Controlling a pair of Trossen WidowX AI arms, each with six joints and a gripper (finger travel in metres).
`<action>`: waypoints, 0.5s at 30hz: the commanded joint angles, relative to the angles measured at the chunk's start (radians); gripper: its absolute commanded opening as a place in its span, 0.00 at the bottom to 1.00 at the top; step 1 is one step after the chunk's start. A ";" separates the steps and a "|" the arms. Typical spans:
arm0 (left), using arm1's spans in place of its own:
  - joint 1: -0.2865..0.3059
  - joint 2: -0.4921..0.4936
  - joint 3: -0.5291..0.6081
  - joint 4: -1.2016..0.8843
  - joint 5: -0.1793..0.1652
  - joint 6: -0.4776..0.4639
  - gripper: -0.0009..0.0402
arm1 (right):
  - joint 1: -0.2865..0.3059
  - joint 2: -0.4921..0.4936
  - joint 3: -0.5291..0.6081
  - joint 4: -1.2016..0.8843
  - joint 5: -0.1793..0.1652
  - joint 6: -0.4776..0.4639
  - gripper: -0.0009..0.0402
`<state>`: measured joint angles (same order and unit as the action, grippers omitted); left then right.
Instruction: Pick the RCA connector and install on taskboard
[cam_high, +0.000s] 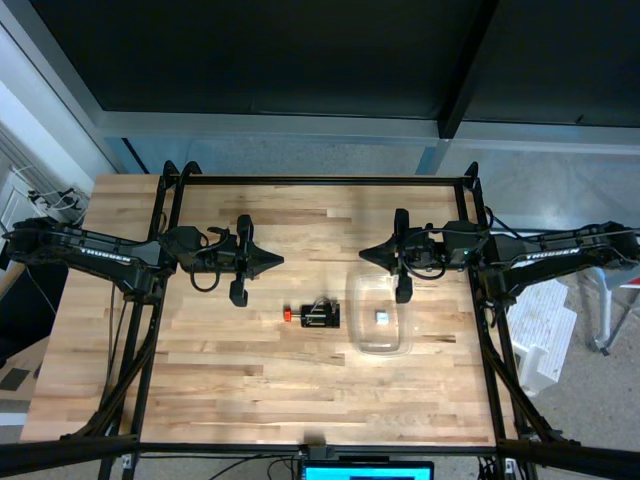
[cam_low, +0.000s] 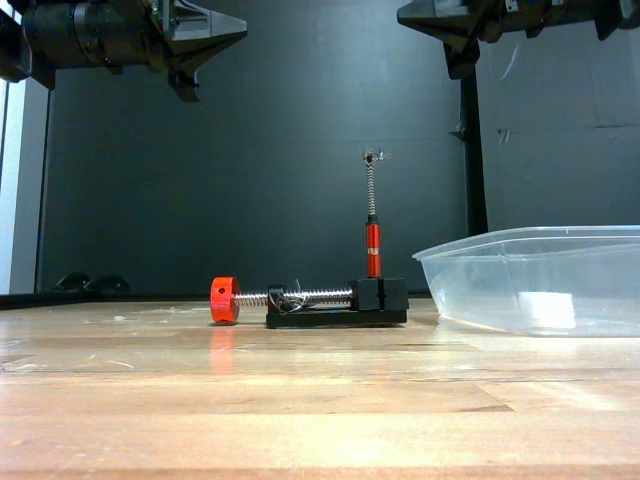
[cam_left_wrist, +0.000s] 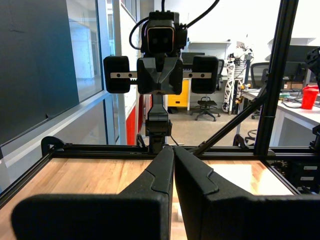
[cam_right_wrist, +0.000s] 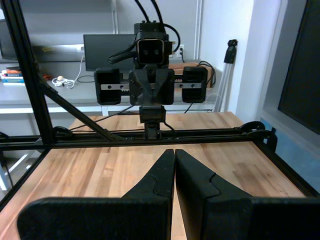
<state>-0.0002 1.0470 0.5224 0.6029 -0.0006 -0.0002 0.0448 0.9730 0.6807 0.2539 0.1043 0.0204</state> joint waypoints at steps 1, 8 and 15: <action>0.000 0.000 0.000 0.000 0.000 0.000 0.02 | 0.000 -0.016 -0.032 0.033 0.000 -0.003 0.02; 0.000 0.000 0.000 0.000 0.000 0.000 0.02 | -0.009 -0.042 -0.089 0.103 -0.056 0.028 0.02; 0.000 0.000 0.000 0.000 0.000 0.000 0.02 | -0.026 -0.042 -0.090 0.100 -0.060 0.039 0.02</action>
<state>-0.0002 1.0470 0.5228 0.6029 -0.0006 -0.0002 0.0212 0.9298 0.5903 0.3580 0.0399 0.0578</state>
